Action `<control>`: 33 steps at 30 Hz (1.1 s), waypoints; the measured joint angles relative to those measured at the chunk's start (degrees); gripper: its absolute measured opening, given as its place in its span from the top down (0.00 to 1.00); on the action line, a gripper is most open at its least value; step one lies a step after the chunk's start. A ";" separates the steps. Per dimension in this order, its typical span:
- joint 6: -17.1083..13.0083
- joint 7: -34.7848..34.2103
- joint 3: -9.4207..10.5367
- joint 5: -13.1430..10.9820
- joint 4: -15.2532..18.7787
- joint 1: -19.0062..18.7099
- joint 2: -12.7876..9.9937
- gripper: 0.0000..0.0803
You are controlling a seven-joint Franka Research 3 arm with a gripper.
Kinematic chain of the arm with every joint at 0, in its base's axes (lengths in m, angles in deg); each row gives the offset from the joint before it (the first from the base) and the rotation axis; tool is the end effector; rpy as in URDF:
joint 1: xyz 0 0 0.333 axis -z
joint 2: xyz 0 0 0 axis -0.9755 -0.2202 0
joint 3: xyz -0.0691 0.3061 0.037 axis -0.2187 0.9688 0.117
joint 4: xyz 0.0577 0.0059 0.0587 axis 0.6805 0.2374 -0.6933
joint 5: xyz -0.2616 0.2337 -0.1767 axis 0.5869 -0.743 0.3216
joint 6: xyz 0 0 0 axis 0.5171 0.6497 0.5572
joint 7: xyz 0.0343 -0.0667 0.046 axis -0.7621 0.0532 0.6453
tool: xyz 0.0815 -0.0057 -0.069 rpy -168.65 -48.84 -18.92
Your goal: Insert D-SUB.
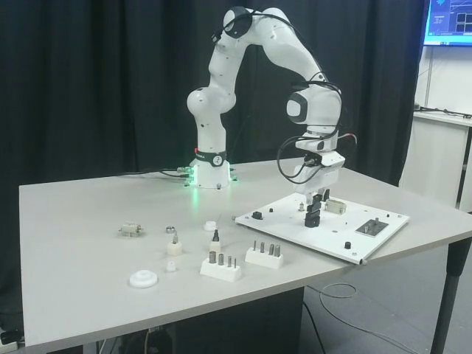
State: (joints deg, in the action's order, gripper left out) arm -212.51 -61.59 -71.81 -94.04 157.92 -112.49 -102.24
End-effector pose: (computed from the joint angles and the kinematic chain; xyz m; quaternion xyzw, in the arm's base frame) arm 0.5671 0.0804 0.2687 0.9785 -0.2060 0.0064 0.0112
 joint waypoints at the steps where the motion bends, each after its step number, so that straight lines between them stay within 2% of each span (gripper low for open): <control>1: 0.03 0.02 0.04 0.00 0.00 0.00 0.01 0.52; 33: 0.40 3.25 0.45 0.11 0.00 0.33 0.14 0.52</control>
